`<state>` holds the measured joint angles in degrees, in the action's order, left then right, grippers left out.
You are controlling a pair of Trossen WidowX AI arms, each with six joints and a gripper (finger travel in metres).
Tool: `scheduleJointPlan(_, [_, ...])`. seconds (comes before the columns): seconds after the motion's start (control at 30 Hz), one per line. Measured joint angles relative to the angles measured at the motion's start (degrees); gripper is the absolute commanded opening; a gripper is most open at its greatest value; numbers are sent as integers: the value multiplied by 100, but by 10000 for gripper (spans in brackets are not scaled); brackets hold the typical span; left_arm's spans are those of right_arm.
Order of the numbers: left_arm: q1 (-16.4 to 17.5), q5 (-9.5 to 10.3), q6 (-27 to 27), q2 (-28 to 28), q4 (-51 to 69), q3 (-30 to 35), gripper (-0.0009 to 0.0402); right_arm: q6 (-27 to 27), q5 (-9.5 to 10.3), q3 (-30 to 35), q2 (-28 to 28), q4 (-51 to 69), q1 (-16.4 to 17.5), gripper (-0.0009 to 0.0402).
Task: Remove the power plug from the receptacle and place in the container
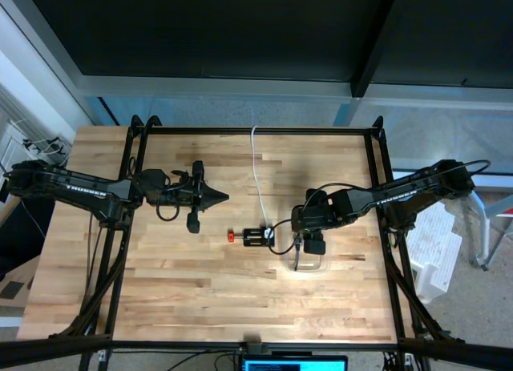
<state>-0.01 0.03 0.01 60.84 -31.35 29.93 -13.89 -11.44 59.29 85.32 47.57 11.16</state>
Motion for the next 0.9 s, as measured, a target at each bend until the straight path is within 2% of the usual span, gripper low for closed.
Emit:
scheduleJointPlan(0.1, [0,0,0,0,0,2,0,-2,2,0,-28,24,4,212])
scheduleJointPlan(0.2, [0,0,0,0,2,2,0,-4,4,0,-96,17,7,184])
scheduleJointPlan(0.33, [0,0,0,0,0,0,0,131,7,-63,-472,-192,9,118])
scheduleJointPlan(0.57, [0,2,0,0,0,0,0,494,94,-564,-1572,-1405,-37,-5])
scheduleJointPlan(0.63, [0,0,2,0,2,2,0,601,98,-680,-1779,-1781,-81,8])
scheduleJointPlan(0.73, [0,0,0,0,2,2,0,789,129,-848,-2035,-2328,-225,3])
scheduleJointPlan(0.9, [0,2,0,0,2,2,0,979,662,-1095,-2341,-3075,-590,-1])
